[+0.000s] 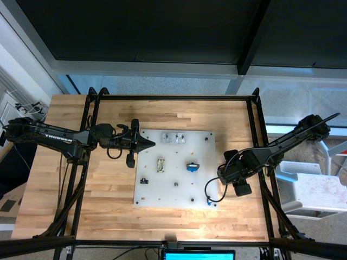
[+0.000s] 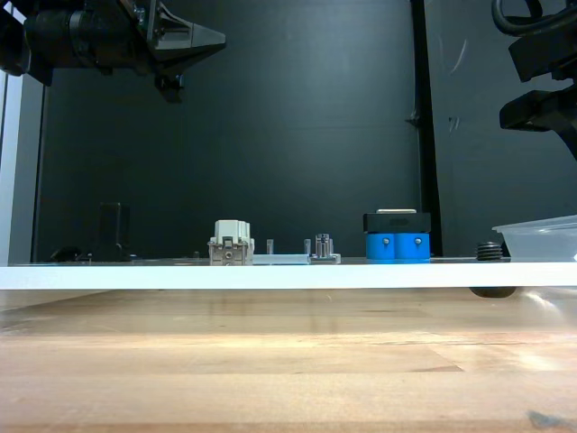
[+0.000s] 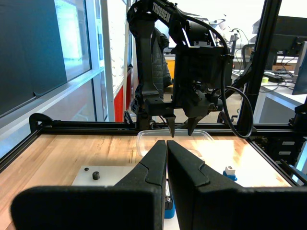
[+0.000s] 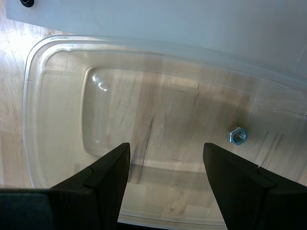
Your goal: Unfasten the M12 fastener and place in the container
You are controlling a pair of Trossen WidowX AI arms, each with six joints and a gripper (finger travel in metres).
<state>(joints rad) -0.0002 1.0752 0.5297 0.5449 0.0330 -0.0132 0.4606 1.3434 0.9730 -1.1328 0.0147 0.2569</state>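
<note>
task state. the silver m12 nut (image 4: pixel 237 135) lies loose on the floor of the clear tray (image 4: pixel 53 96). the right wrist view shows it just beside the right gripper (image 4: pixel 165 145), which hovers over the tray with jaws spread and holds nothing. the black ribbed stud (image 2: pixel 489 251) stands bare at the near right edge of the white board (image 1: pixel 162 189), its ribs exposed. judged from this, unfastening and placing are both done, and at most the right arm's retreat is left. the left gripper (image 3: pixel 166 142) hangs high over the board's far left part, jaws pressed together and empty.

limits. in the high view the tray is almost lost under the right gripper and against the wood, and the nut cannot be found there. the low view cuts the tray off at its edge and shows neither gripper whole.
</note>
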